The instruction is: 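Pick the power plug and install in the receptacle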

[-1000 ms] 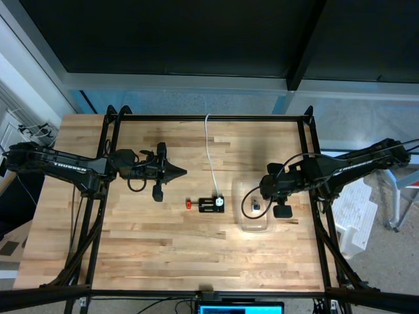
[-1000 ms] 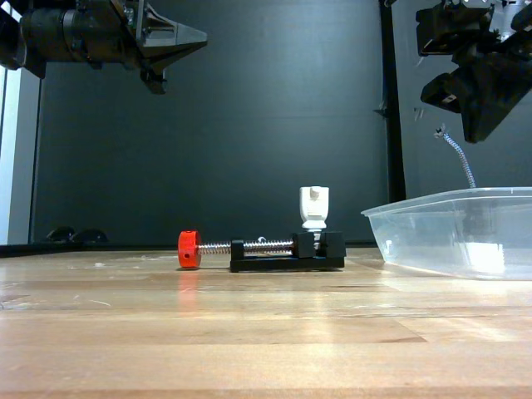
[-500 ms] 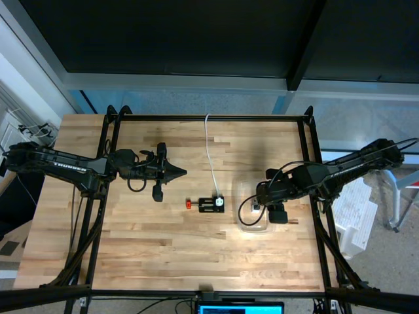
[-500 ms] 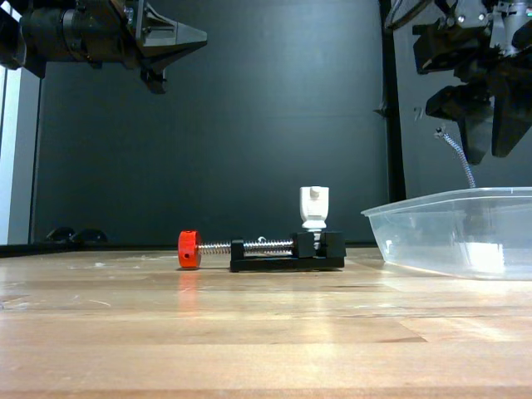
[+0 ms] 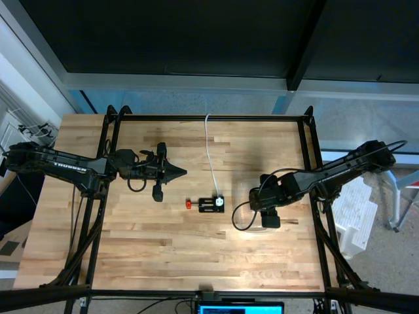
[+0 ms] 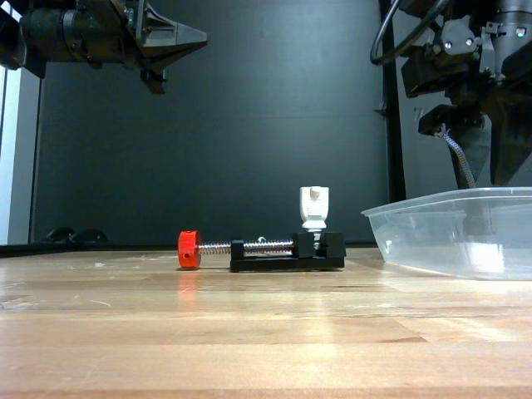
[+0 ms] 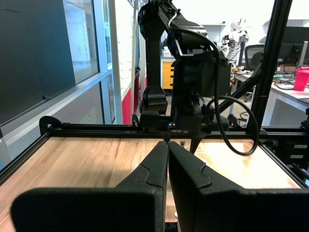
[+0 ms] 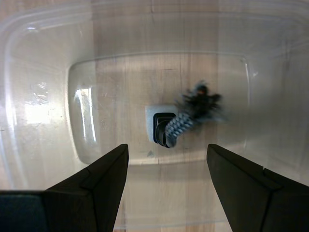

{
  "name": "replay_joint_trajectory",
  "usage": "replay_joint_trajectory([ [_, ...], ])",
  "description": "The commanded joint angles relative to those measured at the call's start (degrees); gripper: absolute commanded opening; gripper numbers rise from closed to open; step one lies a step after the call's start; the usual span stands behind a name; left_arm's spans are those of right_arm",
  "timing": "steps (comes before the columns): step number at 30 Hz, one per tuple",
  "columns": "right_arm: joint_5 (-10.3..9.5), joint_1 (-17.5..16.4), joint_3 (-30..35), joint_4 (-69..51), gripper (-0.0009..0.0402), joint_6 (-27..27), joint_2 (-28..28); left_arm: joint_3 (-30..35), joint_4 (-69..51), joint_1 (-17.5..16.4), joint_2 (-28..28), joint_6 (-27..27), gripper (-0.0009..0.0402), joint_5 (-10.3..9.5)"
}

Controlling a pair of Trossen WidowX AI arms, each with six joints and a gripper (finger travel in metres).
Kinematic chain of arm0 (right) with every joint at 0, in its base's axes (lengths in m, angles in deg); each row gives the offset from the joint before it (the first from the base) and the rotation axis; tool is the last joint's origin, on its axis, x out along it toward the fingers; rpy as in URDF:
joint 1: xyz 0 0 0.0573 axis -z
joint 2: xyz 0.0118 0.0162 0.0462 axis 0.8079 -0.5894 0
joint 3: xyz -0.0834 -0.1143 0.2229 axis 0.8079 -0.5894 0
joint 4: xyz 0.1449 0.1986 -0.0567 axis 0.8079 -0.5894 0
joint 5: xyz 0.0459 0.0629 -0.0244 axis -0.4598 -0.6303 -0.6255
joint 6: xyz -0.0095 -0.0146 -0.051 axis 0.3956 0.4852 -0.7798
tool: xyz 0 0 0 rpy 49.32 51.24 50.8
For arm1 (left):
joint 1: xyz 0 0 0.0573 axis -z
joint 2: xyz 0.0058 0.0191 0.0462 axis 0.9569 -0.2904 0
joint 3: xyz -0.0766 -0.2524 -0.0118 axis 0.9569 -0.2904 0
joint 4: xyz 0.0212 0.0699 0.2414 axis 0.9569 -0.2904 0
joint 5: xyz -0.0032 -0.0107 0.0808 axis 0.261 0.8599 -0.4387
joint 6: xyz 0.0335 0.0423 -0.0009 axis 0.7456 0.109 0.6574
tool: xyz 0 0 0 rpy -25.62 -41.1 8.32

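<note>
Right gripper (image 8: 166, 149), spread wide above the tray (image 8: 43, 72) — plug (image 8: 161, 126) straight below looks light, rigid; pinch its sides. Left gripper (image 7: 168, 145) clenched, far off.

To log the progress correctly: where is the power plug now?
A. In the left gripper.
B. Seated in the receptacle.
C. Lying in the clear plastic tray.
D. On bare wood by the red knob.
C: the right wrist view shows the power plug on the floor of the clear plastic tray, below the open right gripper; the left gripper hangs shut over the left half of the table.
</note>
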State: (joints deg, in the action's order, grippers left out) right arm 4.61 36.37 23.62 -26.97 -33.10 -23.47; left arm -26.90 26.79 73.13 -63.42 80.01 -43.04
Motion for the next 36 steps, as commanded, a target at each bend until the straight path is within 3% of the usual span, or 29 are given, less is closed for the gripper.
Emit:
replay_joint_trajectory([
  [1, 0.55, 0.0, -0.5, 1.4, 0.0230, 0.0, -1.1, 0.0, 0.0, 0.0, 0.0, 0.0, 0.0000, 0.02],
  [31, 0.55, 0.0, -3.6, 6.4, 0.0227, 0.0, -3.1, 0.0, 0.0, 0.0, 0.0, 0.0, 0.0000, 0.02],
  [36, 0.57, 0.0, -4.3, 7.6, 0.0210, 0.0, -3.1, 0.0, 0.0, 0.0, 0.0, 0.0, 0.0000, 0.02],
])
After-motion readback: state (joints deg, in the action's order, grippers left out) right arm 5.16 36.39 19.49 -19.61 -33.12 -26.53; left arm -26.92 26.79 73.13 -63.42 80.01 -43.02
